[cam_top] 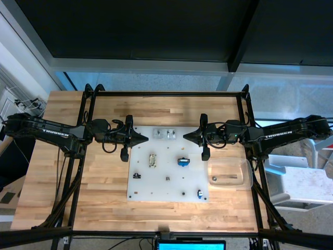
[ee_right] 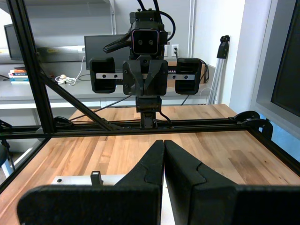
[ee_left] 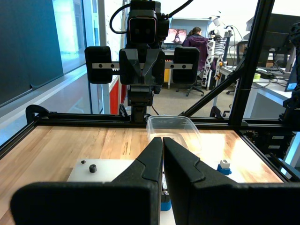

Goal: Pick the M12 fastener and fasten on the M12 threads

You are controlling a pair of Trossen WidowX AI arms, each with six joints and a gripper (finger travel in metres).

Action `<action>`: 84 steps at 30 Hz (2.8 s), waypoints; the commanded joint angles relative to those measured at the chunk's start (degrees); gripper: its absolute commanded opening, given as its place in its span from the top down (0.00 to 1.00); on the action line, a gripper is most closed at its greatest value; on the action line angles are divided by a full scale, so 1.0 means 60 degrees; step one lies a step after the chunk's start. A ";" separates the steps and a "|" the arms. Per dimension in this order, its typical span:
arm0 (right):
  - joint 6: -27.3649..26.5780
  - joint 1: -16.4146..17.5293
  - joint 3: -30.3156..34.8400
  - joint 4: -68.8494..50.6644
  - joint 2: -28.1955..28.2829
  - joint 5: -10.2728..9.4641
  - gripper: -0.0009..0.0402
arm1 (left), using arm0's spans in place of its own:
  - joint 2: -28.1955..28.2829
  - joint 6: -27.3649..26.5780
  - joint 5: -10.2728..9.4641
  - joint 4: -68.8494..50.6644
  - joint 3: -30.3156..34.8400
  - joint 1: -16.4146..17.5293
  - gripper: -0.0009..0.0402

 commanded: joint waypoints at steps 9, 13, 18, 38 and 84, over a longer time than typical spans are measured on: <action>0.0004 0.0004 0.0004 0.0011 0.0000 0.0004 0.98 | 0.0000 0.0004 0.0004 0.0000 0.0004 -0.0004 0.98; 0.0080 0.0004 0.0036 -0.0066 0.0000 -0.0044 0.98 | 0.0000 0.0004 0.0004 0.0000 0.0004 -0.0004 0.98; 0.0106 0.0025 0.0933 -0.2801 -0.0033 -0.0051 0.98 | 0.0000 0.0004 0.0004 0.0000 0.0004 0.0000 0.98; -0.0219 0.1075 0.3807 -1.1624 0.0044 -0.0076 0.98 | 0.0000 0.0004 0.0004 0.0000 0.0004 -0.0004 0.98; -0.0492 0.4255 0.5180 -1.5930 0.3727 -0.0499 0.69 | 0.0000 0.0004 0.0004 0.0000 0.0004 -0.0004 0.98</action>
